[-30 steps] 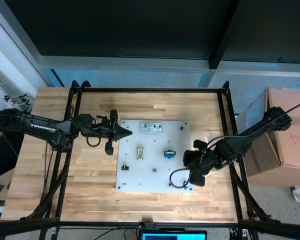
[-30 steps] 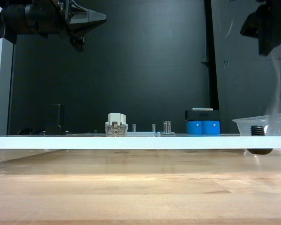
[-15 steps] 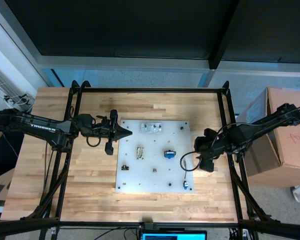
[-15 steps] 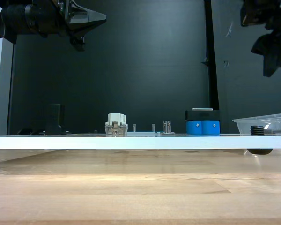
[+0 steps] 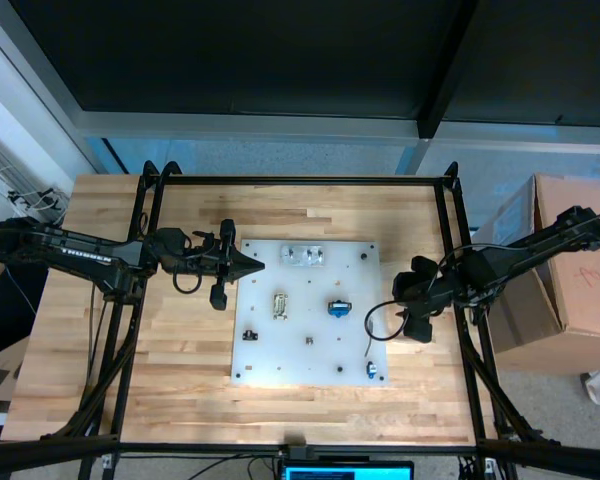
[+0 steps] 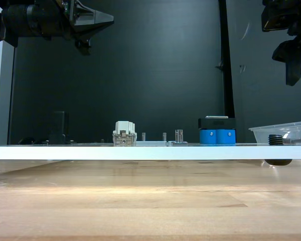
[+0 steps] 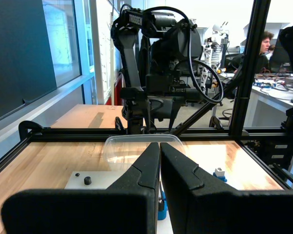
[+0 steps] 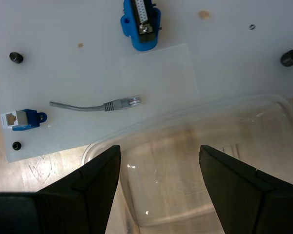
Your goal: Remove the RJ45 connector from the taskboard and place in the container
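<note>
The RJ45 connector [image 8: 129, 102], a clear plug on a short grey cable, lies free on the white taskboard [image 8: 63, 58]. It is clear of its blue socket [image 8: 20, 119] and just outside the rim of the clear container [image 8: 195, 117]. My right gripper [image 8: 158, 148] hangs open above the container's edge, holding nothing. In the high view it [image 5: 412, 305] sits off the board's right side. My left gripper [image 5: 258, 266] is shut and empty, raised by the board's left edge, with its fingers [image 7: 149, 161] pressed together.
On the board [image 5: 300, 345] are a blue D-sub block [image 5: 338, 309], a white connector [image 5: 279, 305] and the blue socket [image 5: 372, 371]. The container [image 6: 283, 129] shows at the low view's right. A cardboard box [image 5: 570, 270] stands beyond the table's right edge.
A second ago the grey cable hung from my right gripper over the container; now it lies free on the board. The right gripper rose and drew back rightward. The left arm stayed still.
</note>
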`<move>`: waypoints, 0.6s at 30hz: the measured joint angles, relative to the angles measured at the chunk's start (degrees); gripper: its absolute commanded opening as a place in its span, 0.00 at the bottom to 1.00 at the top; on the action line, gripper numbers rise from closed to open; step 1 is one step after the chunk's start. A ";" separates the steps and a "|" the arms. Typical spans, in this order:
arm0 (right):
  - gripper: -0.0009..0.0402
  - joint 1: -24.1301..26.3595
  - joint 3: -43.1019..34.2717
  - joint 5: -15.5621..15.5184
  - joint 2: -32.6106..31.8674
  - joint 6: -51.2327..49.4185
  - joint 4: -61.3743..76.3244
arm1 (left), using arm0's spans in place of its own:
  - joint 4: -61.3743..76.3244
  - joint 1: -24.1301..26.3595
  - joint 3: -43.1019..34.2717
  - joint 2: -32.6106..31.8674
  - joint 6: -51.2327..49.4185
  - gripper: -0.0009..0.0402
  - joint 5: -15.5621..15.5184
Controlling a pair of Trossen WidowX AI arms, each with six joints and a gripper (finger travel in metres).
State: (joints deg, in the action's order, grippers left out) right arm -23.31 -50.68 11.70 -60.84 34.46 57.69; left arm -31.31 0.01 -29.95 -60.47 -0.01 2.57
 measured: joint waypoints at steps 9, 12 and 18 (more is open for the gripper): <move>0.57 0.00 -4.22 -3.48 -8.09 -8.76 -0.52 | -0.02 0.00 0.00 0.02 0.00 0.02 0.00; 0.57 0.09 -6.03 -5.62 -11.32 -10.86 -0.74 | 0.00 0.00 0.00 0.02 0.00 0.02 0.00; 0.57 0.61 -9.29 -7.39 -17.27 -3.26 -0.81 | -0.02 0.00 0.02 0.00 0.00 0.02 0.00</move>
State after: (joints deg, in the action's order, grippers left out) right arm -22.70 -59.96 4.32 -78.11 31.20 56.88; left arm -31.33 0.01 -29.93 -60.47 -0.01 2.57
